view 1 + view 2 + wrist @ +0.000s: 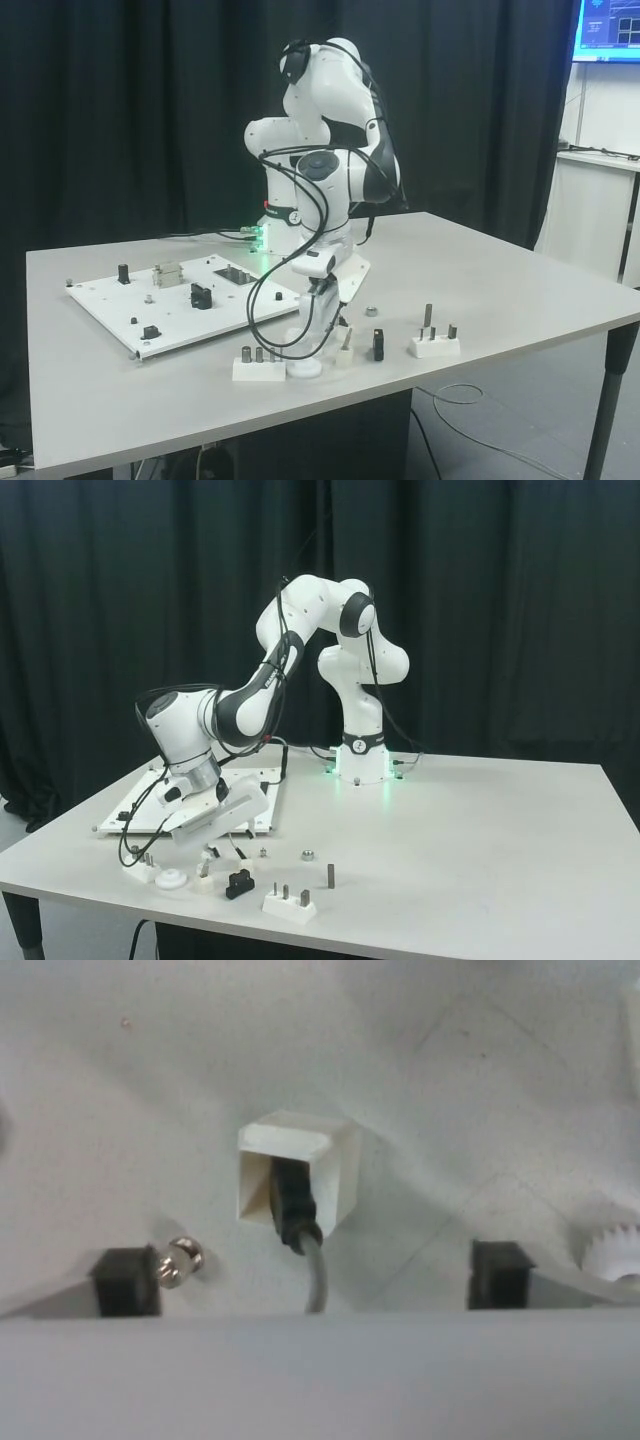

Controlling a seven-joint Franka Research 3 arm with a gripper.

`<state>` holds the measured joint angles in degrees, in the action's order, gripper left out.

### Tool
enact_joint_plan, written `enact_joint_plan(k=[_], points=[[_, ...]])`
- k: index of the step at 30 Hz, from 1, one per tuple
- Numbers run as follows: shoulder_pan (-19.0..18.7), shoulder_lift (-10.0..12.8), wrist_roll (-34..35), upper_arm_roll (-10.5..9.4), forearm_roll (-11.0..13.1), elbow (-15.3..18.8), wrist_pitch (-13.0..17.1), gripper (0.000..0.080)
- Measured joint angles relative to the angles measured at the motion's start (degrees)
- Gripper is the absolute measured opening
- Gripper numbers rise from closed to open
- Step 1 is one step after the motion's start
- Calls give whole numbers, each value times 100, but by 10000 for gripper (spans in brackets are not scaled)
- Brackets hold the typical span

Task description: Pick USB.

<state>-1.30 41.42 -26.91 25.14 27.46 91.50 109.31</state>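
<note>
In the wrist view, the black USB plug stands in a small white holder, and its grey cable runs off from it. My gripper is open, with one black fingertip on each side of the cable, just short of the plug. Neither fingertip touches the plug or the cable. From the first room view, the gripper hangs low over the holder near the table's front edge. The second room view shows the gripper above the holder.
A metal bolt and a white gear lie beside the holder. Along the front edge stand a white peg block, a gear, a black part and another peg block. A white board lies behind.
</note>
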Motion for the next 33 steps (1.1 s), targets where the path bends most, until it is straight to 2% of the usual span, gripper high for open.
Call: enact_joint_plan(k=[1,10,11,15,16,21,22,33], points=[[0,0,-19,2,0,0,-9,676],[0,6,-83,3,0,0,-64,676],[-1,7,-84,0,0,0,-67,322],[-6,14,-84,-13,11,0,-73,322],[-8,17,-84,-15,20,0,-74,160],[-17,28,-84,-21,79,0,-78,160],[-19,29,-84,-21,88,0,-79,57],[-20,33,-101,-10,107,-13,-109,57]])
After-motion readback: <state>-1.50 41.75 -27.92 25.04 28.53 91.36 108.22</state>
